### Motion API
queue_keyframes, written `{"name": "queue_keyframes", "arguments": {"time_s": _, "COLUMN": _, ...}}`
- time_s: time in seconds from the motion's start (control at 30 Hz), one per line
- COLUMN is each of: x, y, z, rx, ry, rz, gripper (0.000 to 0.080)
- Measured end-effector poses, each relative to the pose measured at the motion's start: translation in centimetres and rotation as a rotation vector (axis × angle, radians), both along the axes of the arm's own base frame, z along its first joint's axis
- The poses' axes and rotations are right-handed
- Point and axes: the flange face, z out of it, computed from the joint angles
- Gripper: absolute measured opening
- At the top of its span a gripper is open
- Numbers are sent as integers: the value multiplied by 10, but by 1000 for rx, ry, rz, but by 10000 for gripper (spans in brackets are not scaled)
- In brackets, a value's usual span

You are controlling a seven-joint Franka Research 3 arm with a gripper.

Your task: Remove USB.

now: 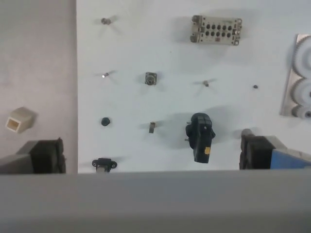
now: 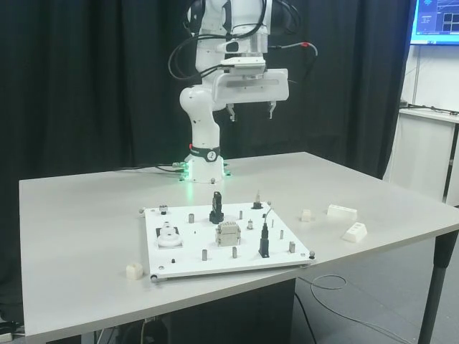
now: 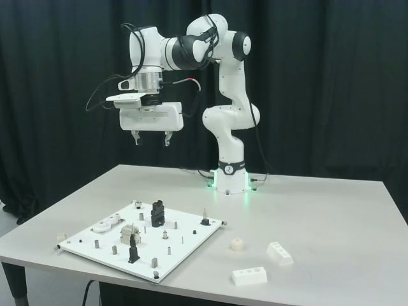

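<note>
A white board (image 2: 183, 258) lies on the grey table near its front edge. On its half nearer the robot base a black plug (image 2: 216, 206), most likely the USB plug, stands upright in its socket. It also shows as the black plug (image 1: 200, 136) and the black plug (image 3: 157, 213). My gripper (image 2: 251, 113) hangs high above the board, open, with nothing between its fingers. In the second room view the gripper (image 3: 151, 140) is well above and behind the plug. In the wrist view the gripper (image 1: 151, 154) has its fingertips (image 1: 46, 155) spread wide.
The board also carries a grey multi-pin connector (image 2: 228, 233), white gears (image 2: 168, 236), a second tall black part (image 2: 264, 240) and several small pegs. Off the board lie a small white cube (image 2: 134, 270), another cube (image 2: 306, 214) and two white blocks (image 2: 341, 211).
</note>
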Motion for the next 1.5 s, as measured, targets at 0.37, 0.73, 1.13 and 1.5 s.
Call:
{"name": "queue_keyframes", "arguments": {"time_s": 0.37, "x": 8, "y": 14, "z": -4, "rx": -10, "ry": -10, "rz": 10, "gripper": 800}}
{"name": "queue_keyframes", "arguments": {"time_s": 0.73, "x": 14, "y": 17, "z": -11, "rx": -25, "ry": -16, "rz": -4, "gripper": 800}}
{"name": "queue_keyframes", "arguments": {"time_s": 1.13, "x": 20, "y": 19, "z": -19, "rx": -37, "ry": -20, "rz": -8, "gripper": 800}}
{"name": "queue_keyframes", "arguments": {"time_s": 1.5, "x": 32, "y": 21, "z": -24, "rx": -66, "ry": -35, "rz": -8, "gripper": 800}}
